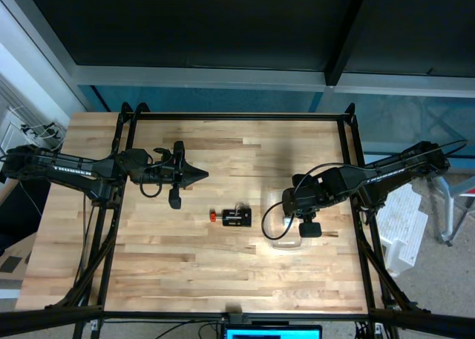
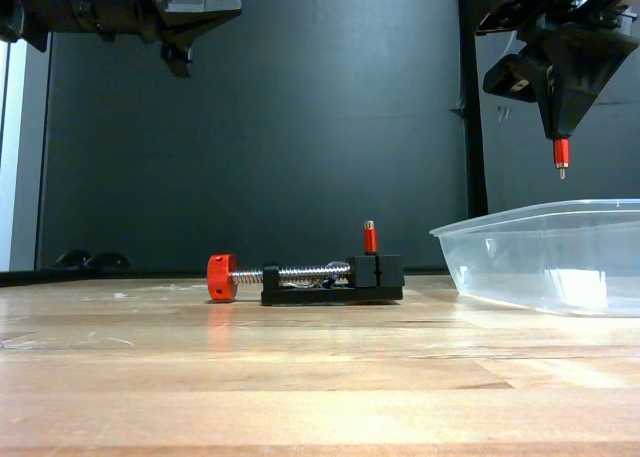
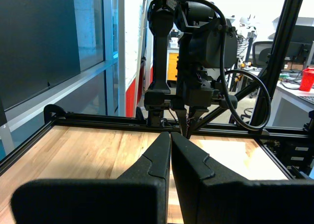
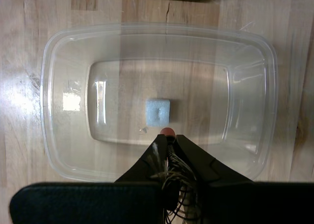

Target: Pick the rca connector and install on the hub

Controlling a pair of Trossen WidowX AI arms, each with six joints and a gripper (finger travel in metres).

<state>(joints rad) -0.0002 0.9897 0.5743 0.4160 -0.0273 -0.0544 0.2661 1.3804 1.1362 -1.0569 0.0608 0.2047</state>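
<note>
Low view: right claw (image 2: 558,129) hangs high, well apart from the hub (image 2: 335,277) on its right-arm side. Tips are clamped on the rca connector (image 2: 561,155), which has a red sleeve w/ a metal pin pointing down and sits over the clear tray (image 2: 500,245). Pick looks done; carry to hub + seating not yet done. Hub lies flat on counter (image 2: 300,377), red knob (image 2: 221,277) on the end away from the tray, short red post (image 2: 369,237) upright on its block. Can't tell if that post is the mating spot. Left claw (image 2: 232,14) is high up past hub's knob end, idle. Dark wall behind.

High view: hub approx mid-counter, tray near it on the right-arm side, right claw over tray. Left claw well apart from hub on the other side. Counter is pale wood planks w/ a black frame round it. Beyond are dark panels + teal glass, and a screen sits at the near edge.

Left wrist view: left claw's fingers pressed together, nothing btwn them. Right arm stands across the counter, w/ windows + desks behind.

Right wrist view: connector's red tip shows at the pinched tips. A white cube (image 4: 158,111) lies in the tray btwn that tip and the hub's edge.
</note>
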